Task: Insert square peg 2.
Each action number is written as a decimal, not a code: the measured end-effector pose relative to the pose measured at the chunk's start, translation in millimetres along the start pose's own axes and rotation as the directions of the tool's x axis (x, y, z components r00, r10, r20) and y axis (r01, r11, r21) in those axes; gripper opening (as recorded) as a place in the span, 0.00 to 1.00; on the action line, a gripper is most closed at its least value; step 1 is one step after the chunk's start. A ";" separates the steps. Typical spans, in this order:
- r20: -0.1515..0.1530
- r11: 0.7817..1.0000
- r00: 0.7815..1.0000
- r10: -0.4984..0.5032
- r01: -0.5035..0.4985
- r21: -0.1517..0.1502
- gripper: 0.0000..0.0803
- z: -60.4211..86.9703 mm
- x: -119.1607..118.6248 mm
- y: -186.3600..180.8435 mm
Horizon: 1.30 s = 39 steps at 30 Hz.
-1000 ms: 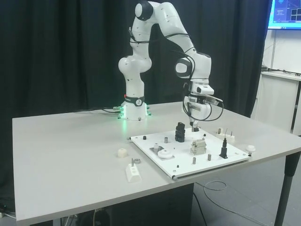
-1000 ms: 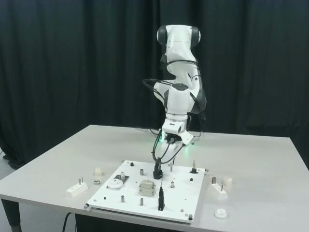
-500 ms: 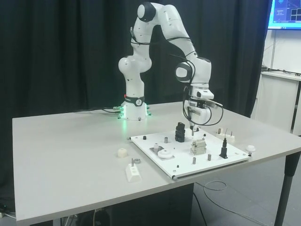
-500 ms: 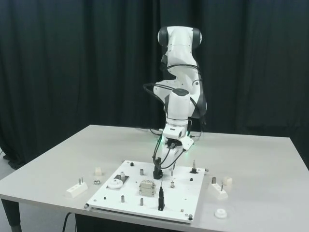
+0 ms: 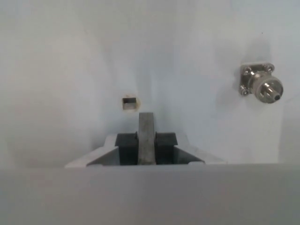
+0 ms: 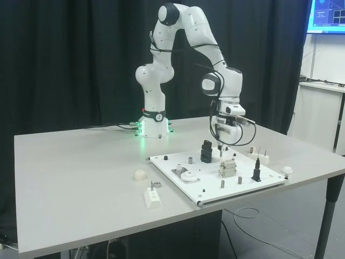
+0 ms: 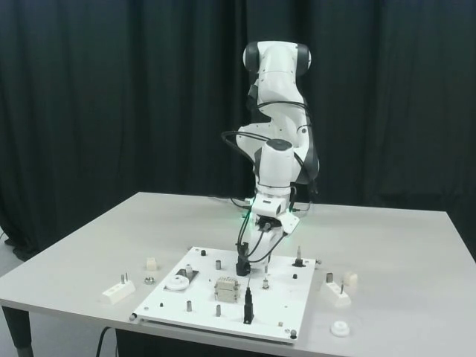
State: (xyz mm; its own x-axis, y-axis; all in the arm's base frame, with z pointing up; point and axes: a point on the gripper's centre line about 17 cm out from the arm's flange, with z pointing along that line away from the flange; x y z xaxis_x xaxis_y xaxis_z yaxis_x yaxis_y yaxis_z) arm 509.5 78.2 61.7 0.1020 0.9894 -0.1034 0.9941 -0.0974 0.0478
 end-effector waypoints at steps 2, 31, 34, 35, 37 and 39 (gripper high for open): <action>0.000 1.000 1.000 0.000 0.000 0.002 0.09 0.8 -0.3 -1.0; -0.004 1.000 1.000 -0.011 0.011 0.006 0.09 9.5 5.2 -7.6; -0.005 1.000 1.000 -0.011 0.011 0.006 0.09 9.5 5.3 -7.6; -0.005 1.000 1.000 -0.011 0.011 0.006 0.09 9.5 5.3 -7.6; -0.005 1.000 1.000 -0.010 0.010 0.007 0.09 9.5 5.2 -7.6; -0.006 1.000 1.000 -0.008 0.008 0.006 0.09 9.5 5.2 -7.5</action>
State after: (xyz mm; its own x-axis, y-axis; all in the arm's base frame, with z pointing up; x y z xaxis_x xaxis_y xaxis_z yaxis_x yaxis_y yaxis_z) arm 502.9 83.1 51.4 0.0939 0.9907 -0.0983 0.9951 -0.0903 0.0406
